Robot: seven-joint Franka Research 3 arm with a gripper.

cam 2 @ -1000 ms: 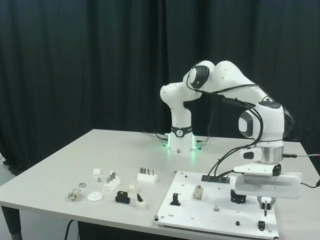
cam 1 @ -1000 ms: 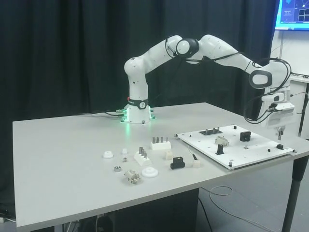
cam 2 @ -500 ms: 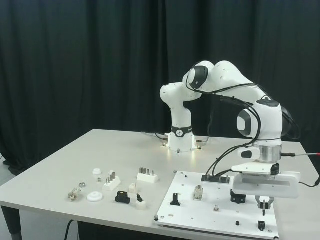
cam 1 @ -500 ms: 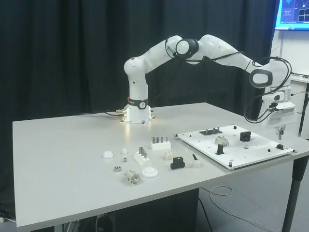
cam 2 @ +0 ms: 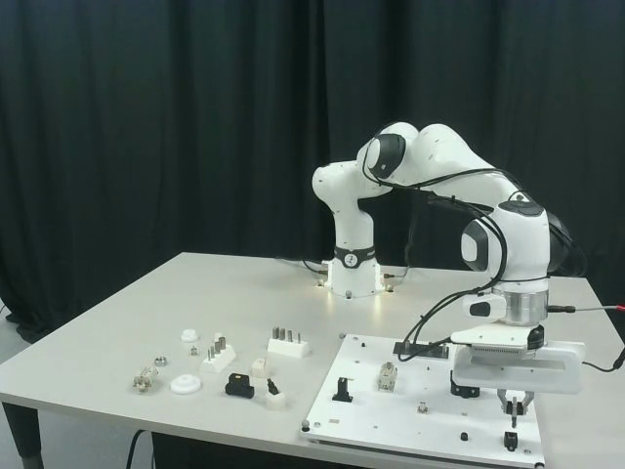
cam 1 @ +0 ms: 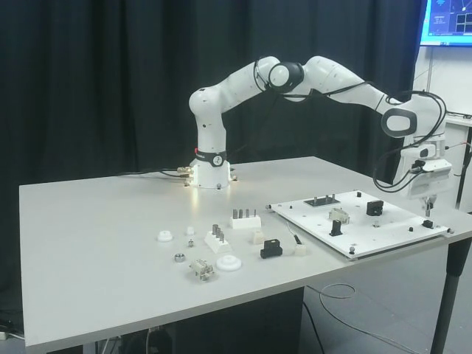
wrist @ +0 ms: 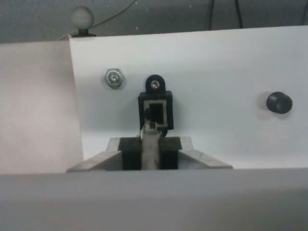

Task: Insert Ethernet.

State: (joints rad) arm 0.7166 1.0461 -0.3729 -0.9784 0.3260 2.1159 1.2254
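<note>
In the wrist view my gripper (wrist: 150,153) is shut on a small pale Ethernet plug (wrist: 150,138), held between two black pads (wrist: 130,154). The plug's tip hangs just over the opening of a black Ethernet socket (wrist: 155,109) screwed onto the white board (wrist: 221,67). In the first room view the gripper (cam 1: 426,202) hovers a little above the socket (cam 1: 428,223) at the board's (cam 1: 354,225) near right corner. The second room view shows the gripper (cam 2: 512,406) directly above the same socket (cam 2: 510,441).
A hex bolt (wrist: 114,78) and a black knob (wrist: 279,102) flank the socket. The board carries other black fixtures (cam 1: 374,208) and a metal part (cam 1: 338,215). Loose white and black parts (cam 1: 221,247) lie on the grey table (cam 1: 96,243) to the left.
The wrist and gripper have shifted slightly and come lower over the socket. The green light at the arm's base has gone out.
</note>
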